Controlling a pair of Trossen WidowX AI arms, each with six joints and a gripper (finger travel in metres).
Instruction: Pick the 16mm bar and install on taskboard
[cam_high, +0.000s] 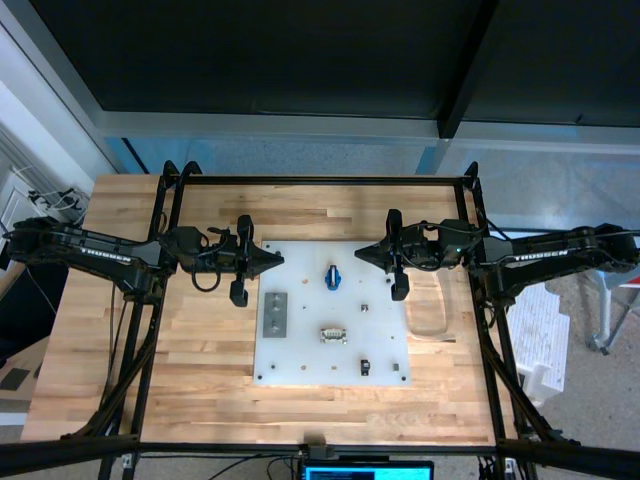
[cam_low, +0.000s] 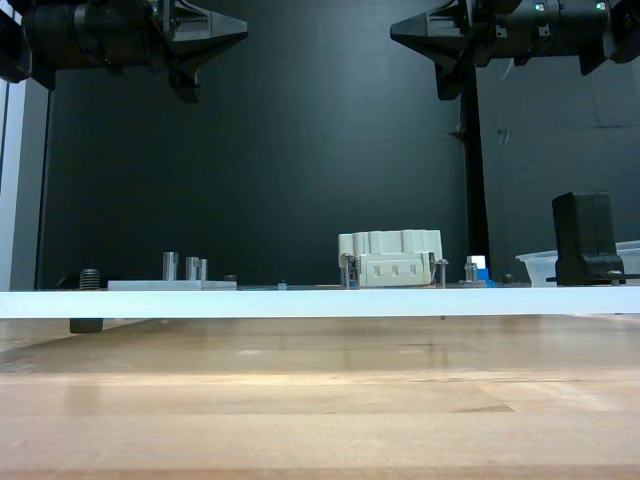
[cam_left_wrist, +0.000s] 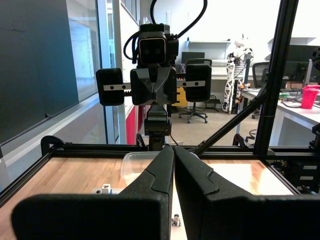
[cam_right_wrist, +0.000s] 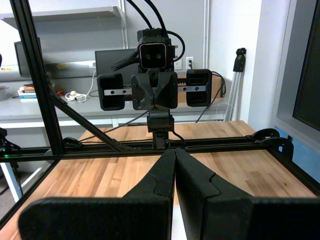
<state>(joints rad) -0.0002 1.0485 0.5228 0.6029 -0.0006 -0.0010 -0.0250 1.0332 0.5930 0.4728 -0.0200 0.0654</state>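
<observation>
Nothing is in hand yet, and both arms hang high above the board. The left gripper (cam_high: 279, 257) is over the far-left part of the taskboard (cam_high: 300, 360), fingers pressed flat together. The right gripper (cam_high: 359, 252) mirrors it over the far-right part, also pinched closed and empty. The tips point at each other, well apart.

The 16mm bar (cam_high: 366, 307) is, as my best match, the tiny grey stub standing on the board. It sits right of the blue piece (cam_high: 333, 277), between that and the small black part (cam_high: 366, 366), but it's too small to be sure.

Handling guess: solid metal, stiff and light, with a smooth, slippery skin, so it tips or rolls if nudged. Jaws must open first. Take it across the shank near mid-height with the fingertip pads, squarely and with the axis kept upright, leaving the bottom end free. The likely target is a hole in the grey block (cam_high: 275, 313).
</observation>
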